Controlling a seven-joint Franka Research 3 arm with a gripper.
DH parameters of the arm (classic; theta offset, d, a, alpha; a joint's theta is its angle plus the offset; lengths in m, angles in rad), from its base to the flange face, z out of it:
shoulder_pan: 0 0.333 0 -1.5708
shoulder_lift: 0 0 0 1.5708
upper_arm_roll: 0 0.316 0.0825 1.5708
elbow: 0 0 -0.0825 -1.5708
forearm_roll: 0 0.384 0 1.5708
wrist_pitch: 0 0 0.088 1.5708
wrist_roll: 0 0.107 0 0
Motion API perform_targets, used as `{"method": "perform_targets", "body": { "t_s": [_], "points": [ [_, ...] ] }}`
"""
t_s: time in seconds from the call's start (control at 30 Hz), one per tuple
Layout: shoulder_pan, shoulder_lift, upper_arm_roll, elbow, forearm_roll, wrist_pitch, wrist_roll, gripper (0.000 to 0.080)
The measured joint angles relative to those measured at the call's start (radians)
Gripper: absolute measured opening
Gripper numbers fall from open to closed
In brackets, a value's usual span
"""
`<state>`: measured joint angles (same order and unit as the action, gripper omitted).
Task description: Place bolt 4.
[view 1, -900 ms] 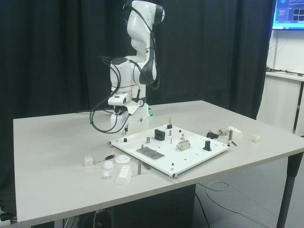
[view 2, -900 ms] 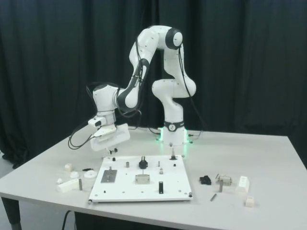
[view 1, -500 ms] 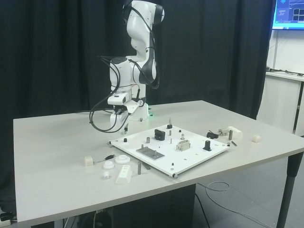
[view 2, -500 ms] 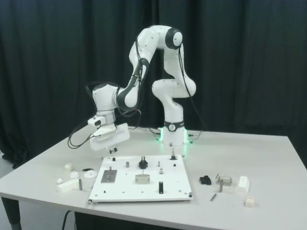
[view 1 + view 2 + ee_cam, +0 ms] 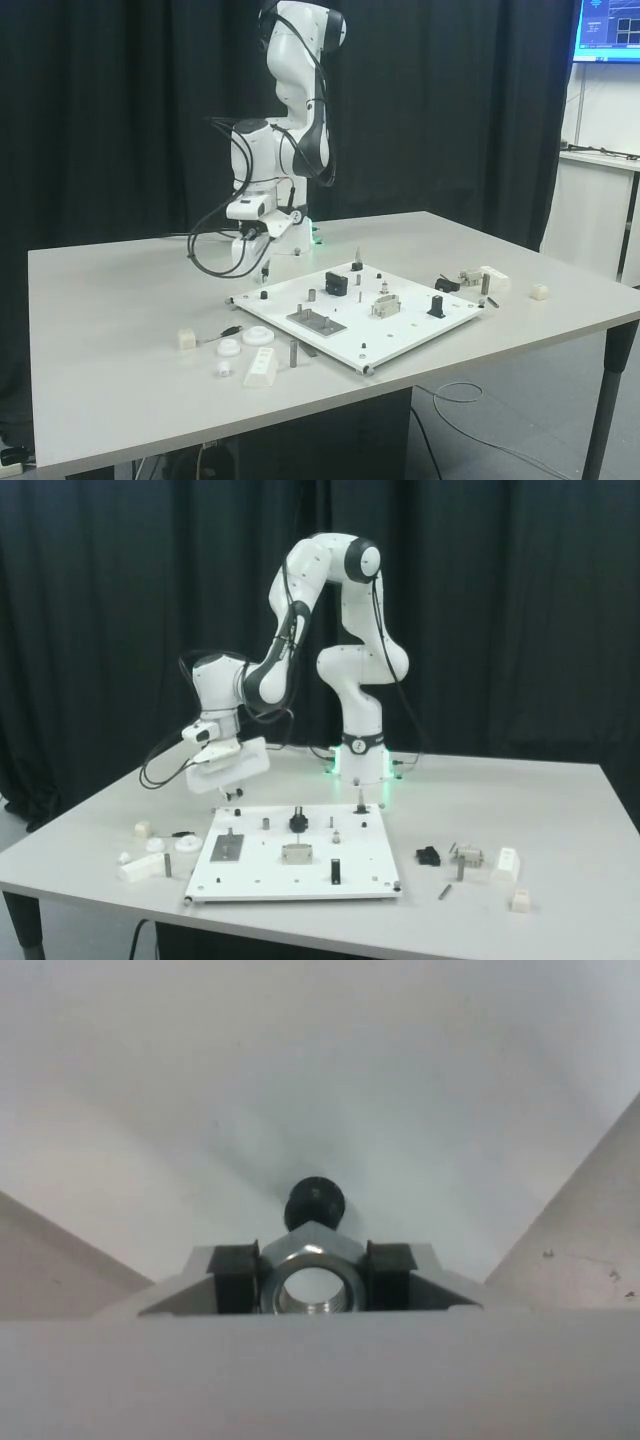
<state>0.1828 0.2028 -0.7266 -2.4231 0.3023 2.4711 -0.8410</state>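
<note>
Wrist view: fingers pinch a hex-headed bolt above the white board.

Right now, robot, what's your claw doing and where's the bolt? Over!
Gripper shut on bolt 4, hex head between the pads. Hovering above the white board's far corner. Black knob right below. Nothing blocking.

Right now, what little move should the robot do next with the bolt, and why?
Probably a slow move straight down. In the wrist view the gripper is shut on the bolt, whose black tip hangs over the white board. The room views show the gripper above the board's far corner.
</note>
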Motion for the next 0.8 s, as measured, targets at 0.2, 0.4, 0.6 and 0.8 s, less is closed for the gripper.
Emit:
{"method": "perform_targets", "body": {
  "t_s": [0.2,0.4,0.6,0.8],
  "points": [
    [-0.005,0.017,-0.004,0.011,0.000,0.054,0.053,0.0225],
    [-0.014,0.068,-0.015,0.045,0.004,0.109,0.094,0.0225],
    [-0.037,0.138,-0.015,0.098,0.028,0.136,0.116,0.0225],
    [-0.059,0.209,-0.013,0.156,0.088,0.135,0.117,0.0225]
  ]
}}
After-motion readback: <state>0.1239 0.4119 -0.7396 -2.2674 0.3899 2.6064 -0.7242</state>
